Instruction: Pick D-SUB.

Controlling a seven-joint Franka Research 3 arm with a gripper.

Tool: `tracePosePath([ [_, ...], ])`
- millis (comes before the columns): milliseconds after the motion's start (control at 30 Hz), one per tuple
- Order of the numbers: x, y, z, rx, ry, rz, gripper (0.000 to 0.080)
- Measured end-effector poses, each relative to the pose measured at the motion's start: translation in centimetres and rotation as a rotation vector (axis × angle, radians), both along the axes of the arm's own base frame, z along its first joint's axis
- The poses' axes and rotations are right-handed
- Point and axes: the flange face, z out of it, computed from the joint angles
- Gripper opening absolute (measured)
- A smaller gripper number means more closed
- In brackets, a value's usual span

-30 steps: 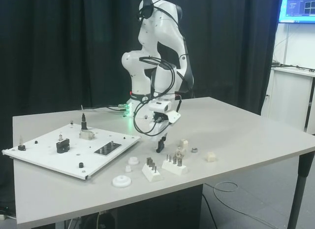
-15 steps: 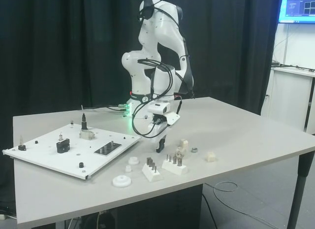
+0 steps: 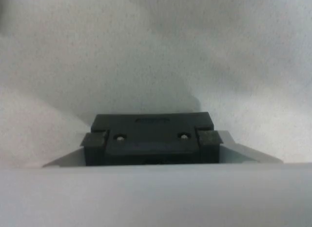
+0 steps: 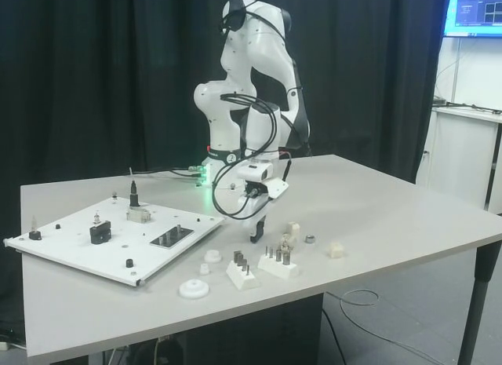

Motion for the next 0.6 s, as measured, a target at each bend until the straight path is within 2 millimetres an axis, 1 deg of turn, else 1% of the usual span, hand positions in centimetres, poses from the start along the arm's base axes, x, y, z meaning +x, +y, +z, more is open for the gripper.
tracePosePath([
  [300, 1.0, 0.3, 2.0, 0.035, 0.005, 0.003, 0.0386],
  [600, 1.6, -0.1, 4.0, 0.062, 0.013, -0.018, 0.0385],
])
